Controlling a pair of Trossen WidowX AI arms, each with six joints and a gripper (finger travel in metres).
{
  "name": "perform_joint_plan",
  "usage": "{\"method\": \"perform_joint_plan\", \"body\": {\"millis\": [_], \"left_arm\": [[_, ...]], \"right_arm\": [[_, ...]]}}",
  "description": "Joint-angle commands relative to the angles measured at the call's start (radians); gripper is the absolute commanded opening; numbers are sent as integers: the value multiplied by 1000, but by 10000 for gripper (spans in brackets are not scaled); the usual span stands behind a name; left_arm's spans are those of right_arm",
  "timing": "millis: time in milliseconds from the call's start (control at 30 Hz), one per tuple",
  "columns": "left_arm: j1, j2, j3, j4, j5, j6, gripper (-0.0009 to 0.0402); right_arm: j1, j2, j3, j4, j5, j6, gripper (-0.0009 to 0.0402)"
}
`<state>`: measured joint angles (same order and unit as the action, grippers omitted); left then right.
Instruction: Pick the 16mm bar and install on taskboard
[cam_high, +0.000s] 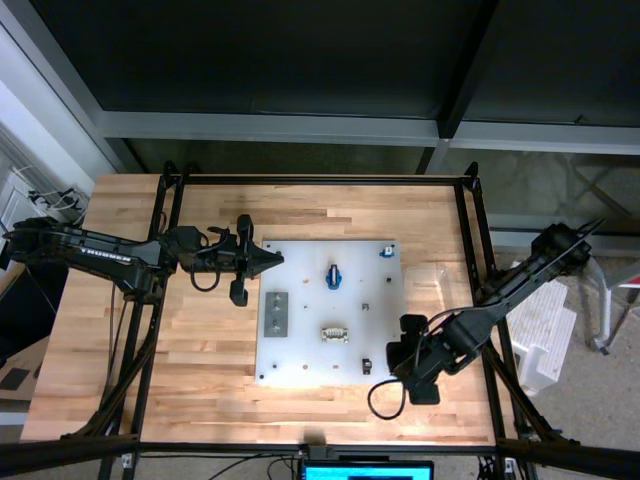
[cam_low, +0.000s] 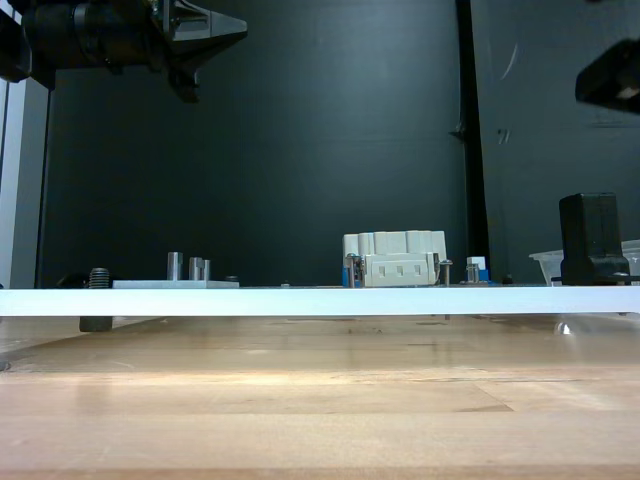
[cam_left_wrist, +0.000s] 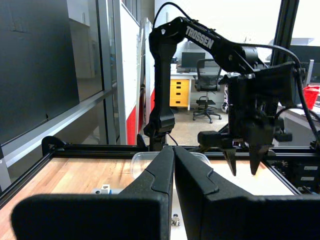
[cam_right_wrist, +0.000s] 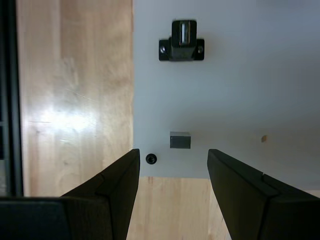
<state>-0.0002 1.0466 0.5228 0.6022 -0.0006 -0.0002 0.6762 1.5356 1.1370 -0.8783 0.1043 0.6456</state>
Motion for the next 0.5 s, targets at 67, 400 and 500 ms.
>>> {"method": "perform_joint_plan", "body": {"millis": [67, 400, 500], "left_arm": [[0, 0, 0, 0, 0, 0, 0], [0, 0, 0, 0, 0, 0, 0], [0, 0, 0, 0, 0, 0, 0]], "right_arm": [[1, -9, 0, 0, 0, -3, 188], [0, -9, 0, -33, -1, -2, 188], [0, -9, 0, -40, -1, -2, 188]]}}
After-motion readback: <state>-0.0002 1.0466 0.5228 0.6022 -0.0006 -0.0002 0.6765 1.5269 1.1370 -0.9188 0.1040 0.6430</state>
